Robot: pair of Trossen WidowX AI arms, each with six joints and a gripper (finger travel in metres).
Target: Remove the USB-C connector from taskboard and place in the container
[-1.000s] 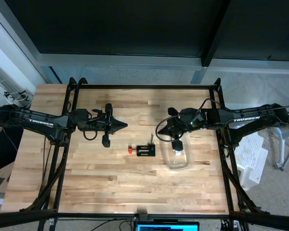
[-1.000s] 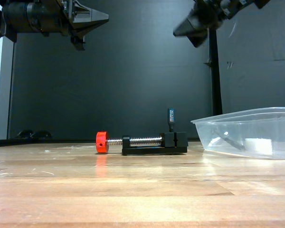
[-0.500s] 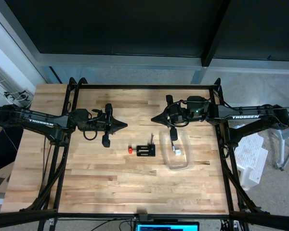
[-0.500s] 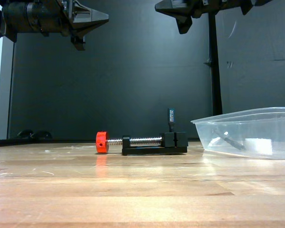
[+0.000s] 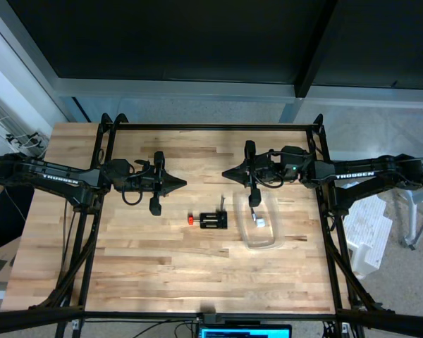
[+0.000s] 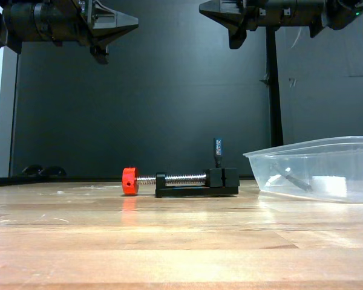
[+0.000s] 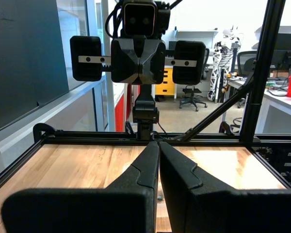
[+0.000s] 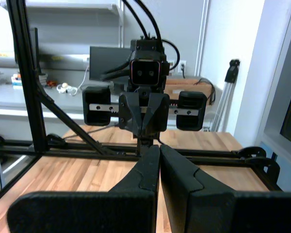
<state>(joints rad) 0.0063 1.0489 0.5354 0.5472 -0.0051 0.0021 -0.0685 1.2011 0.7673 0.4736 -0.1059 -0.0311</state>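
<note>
1. The black block [image 5: 213, 220] is lying flat near the middle of the worktop [image 5: 148, 274]. Its red knob [image 5: 191, 220] is pointing toward the left edge, with a bare screw thread running between knob and body.
2. A short dark post [image 6: 217, 151] is standing upright on the end of the block away from the knob, and nothing is touching it.
3. The clear tub [image 5: 271, 245] is sitting near that same end, between the block and the right edge, with a gap between them.
4. A small white piece [image 5: 260, 221] is lying on the tub's floor with a thin dark stick [image 6: 293, 179] beside it. I cannot tell whether either is the connector.
5. The right end effector [image 5: 225, 173] is hanging high over the worktop, toward the far edge from the block and tub, and is pointing toward the left edge. Its fingers [image 8: 144, 170] are pressing together with nothing between them.
6. The left end effector [image 5: 182, 184] is hanging at about the same height, nearer the left edge than the block, and is pointing toward the right edge. Its fingers [image 7: 143, 170] are likewise meeting, gripping nothing.
7. The two tips are facing each other, well apart.
</note>
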